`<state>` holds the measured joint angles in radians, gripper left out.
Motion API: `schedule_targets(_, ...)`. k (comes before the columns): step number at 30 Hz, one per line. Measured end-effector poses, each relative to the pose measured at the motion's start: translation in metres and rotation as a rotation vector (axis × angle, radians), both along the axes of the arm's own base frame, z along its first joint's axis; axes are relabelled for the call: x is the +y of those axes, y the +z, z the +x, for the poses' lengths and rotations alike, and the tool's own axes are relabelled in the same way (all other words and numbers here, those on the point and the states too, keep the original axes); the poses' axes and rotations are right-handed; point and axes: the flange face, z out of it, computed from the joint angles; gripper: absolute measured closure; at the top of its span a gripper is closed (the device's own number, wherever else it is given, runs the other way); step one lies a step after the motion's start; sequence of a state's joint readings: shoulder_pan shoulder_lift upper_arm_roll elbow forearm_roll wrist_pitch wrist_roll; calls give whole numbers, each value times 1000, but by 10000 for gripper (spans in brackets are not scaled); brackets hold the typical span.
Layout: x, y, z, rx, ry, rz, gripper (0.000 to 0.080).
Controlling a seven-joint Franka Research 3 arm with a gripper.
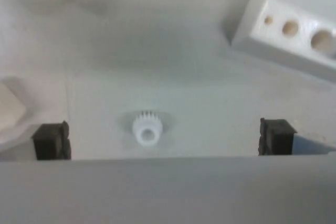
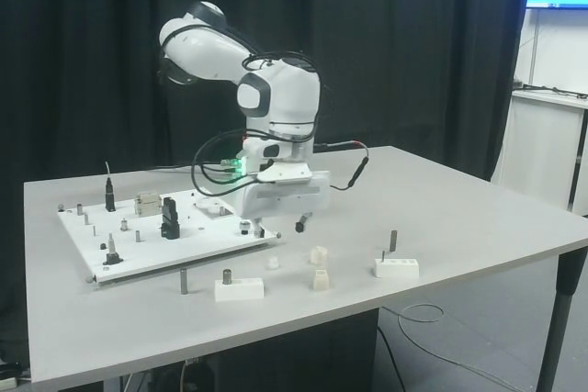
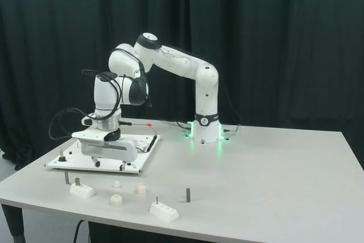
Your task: Pick small gear.
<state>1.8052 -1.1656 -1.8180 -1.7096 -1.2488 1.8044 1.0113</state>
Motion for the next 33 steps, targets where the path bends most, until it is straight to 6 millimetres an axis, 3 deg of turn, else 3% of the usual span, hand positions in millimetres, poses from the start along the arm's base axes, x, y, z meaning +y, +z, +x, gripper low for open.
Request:
schedule_targets(13, -5, -17, -24, 4, -2, 45, 3)
schedule_targets(33, -4, -62, -37, -49, 25, 75, 3)
